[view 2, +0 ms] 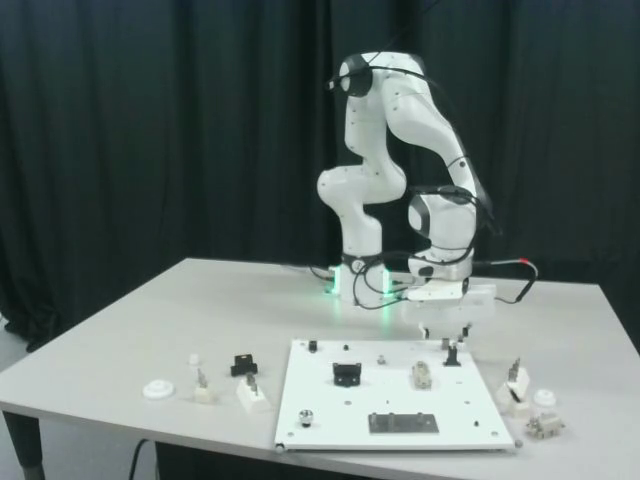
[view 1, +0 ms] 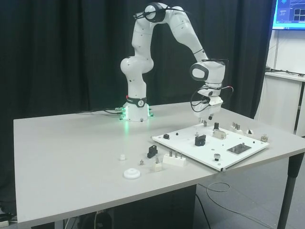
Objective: Pick round peg 2.
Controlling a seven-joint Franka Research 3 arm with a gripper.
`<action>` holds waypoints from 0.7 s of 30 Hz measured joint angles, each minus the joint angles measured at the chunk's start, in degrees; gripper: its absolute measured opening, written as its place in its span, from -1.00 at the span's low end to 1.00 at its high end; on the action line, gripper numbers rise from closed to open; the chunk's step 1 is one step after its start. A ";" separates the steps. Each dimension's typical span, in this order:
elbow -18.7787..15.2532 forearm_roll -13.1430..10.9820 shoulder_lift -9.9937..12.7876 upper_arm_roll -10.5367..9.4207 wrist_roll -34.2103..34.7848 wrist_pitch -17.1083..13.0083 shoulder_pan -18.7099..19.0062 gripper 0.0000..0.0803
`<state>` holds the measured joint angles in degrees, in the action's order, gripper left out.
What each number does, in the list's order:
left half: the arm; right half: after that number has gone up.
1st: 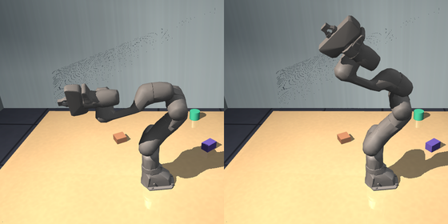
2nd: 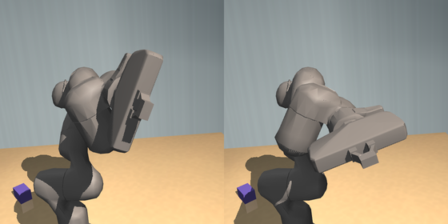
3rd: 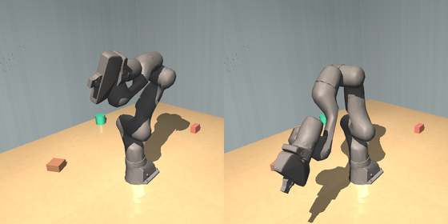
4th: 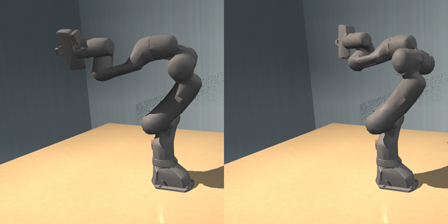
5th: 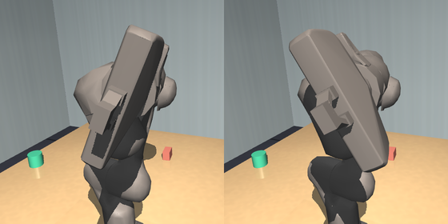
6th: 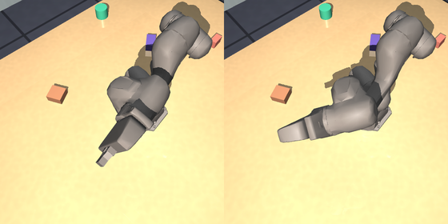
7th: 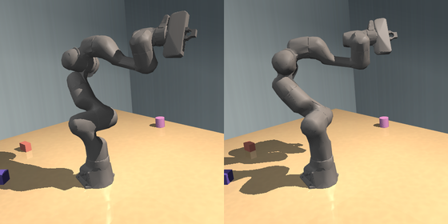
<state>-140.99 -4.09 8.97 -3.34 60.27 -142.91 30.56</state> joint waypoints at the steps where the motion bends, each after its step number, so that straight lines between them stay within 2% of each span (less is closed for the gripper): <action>1: 0.06 0.02 -0.09 0.02 0.00 0.00 -0.06 0.89; 5: 0.19 0.14 -0.65 0.13 0.00 0.08 -0.34 0.89; 6: 0.20 0.19 -0.81 0.18 0.00 0.12 -0.40 0.97; 21: 0.22 0.47 -2.68 0.30 -0.01 0.98 -1.56 0.99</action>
<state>-140.76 -3.62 6.29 -3.03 60.26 -141.93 29.00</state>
